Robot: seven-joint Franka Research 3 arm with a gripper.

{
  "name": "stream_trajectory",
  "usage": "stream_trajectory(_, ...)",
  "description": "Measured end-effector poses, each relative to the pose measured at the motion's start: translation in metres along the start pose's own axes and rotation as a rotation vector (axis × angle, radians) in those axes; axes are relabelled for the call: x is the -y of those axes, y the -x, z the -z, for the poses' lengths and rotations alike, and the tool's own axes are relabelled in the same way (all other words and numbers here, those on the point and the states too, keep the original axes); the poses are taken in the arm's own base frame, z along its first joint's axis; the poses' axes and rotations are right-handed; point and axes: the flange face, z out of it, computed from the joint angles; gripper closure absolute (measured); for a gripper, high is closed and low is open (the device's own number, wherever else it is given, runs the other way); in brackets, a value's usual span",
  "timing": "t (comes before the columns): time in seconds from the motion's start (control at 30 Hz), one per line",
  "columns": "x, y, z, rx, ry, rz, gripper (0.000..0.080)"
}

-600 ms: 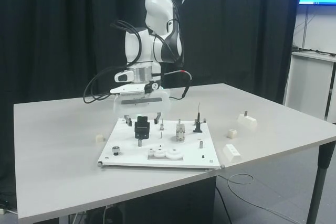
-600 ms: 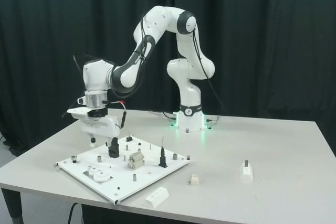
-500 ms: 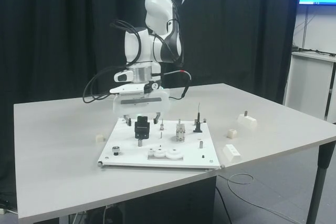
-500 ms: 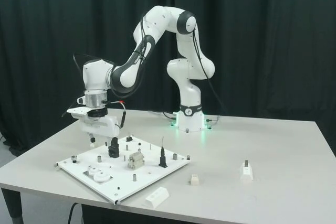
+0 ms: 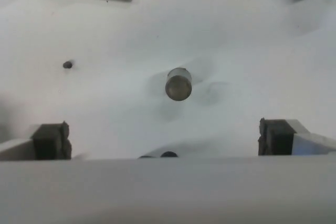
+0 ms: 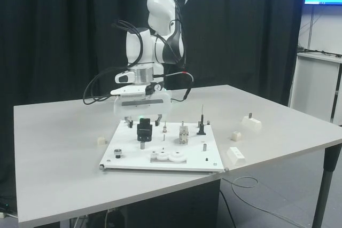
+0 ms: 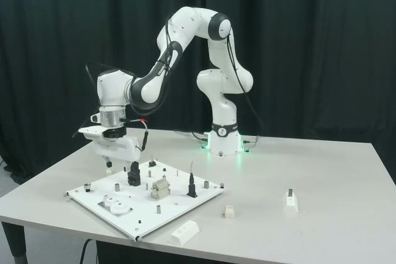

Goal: Pick square peg 3.

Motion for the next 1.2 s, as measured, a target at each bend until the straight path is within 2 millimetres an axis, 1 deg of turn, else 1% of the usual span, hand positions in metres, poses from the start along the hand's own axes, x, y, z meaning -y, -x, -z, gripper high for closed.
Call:
stream_trajectory(0.5,0.008,0.008,-0.001,0.016,0.005,0.016,0.0003)
stream_trajectory(0.93,0.02,0.012,0.004,0.021,0.0,0.032,0.0003)
stream_trajectory(1.2,0.029,0.018,0.008,0.025,-0.005,0.042,0.0003)
